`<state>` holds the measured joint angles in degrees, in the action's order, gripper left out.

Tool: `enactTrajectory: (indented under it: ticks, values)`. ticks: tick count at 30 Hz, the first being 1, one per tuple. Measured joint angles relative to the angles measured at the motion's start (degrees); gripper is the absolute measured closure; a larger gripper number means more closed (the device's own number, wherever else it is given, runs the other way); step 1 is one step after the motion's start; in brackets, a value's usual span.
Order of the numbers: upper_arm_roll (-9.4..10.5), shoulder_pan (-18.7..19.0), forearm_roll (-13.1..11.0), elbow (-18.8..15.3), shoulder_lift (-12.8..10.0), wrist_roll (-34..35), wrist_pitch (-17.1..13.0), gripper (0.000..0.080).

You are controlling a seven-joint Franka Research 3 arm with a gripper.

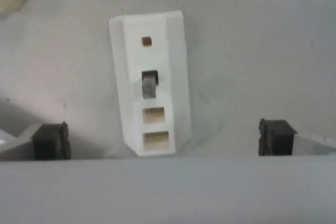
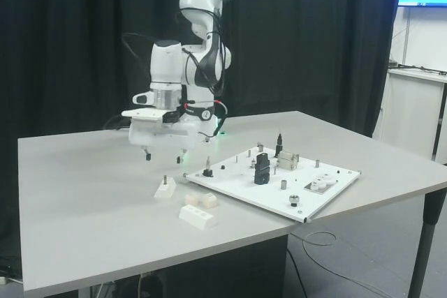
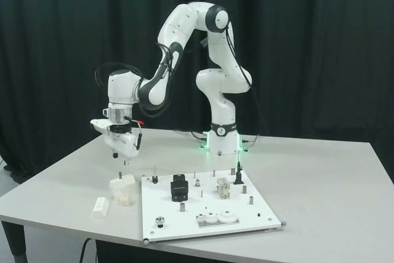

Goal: Pick square peg 2.

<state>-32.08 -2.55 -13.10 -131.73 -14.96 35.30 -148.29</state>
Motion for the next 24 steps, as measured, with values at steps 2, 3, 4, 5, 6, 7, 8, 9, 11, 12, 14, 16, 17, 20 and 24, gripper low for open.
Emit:
enactTrajectory:
  ticks: [2,3,4,5,6,7,8,9,11,12,14,16,17,20,24]
  values:
    - [0.08,0.01,-1.07,0.59,-0.93,-1.01,0.00,0.0003]
    - [0.13,0.03,-1.43,0.87,-1.34,-1.37,0.00,0.0003]
    - [0.19,0.04,-1.79,1.19,-1.78,-1.65,0.00,0.0003]
    - [0.25,0.05,-2.14,1.49,-2.21,-1.82,0.00,0.0003]
    - [0.31,0.05,-2.39,1.76,-2.63,-1.92,0.00,0.0003]
    - [0.38,0.06,-2.53,2.02,-3.04,-1.94,0.00,0.0003]
    - [0.46,0.06,-2.64,2.29,-3.44,-1.94,0.01,0.0003]
    - [0.54,0.06,-2.73,2.55,-3.81,-1.94,0.02,0.0003]
    - [0.71,0.06,-3.01,3.01,-4.50,-1.94,0.06,0.0003]
    - [0.79,0.06,-3.29,3.26,-4.89,-1.94,0.07,0.0003]
    - [0.90,0.06,-3.84,3.65,-5.55,-1.94,0.09,0.0003]
    - [0.96,0.06,-4.50,4.00,-6.18,-1.94,0.16,0.0003]
    - [0.97,0.06,-4.70,4.15,-6.44,-1.94,0.23,0.0003]
    - [0.98,0.06,-4.97,4.58,-7.31,-1.95,0.48,0.0003]
    - [0.98,0.06,-5.02,4.87,-8.16,-2.12,0.64,0.0003]
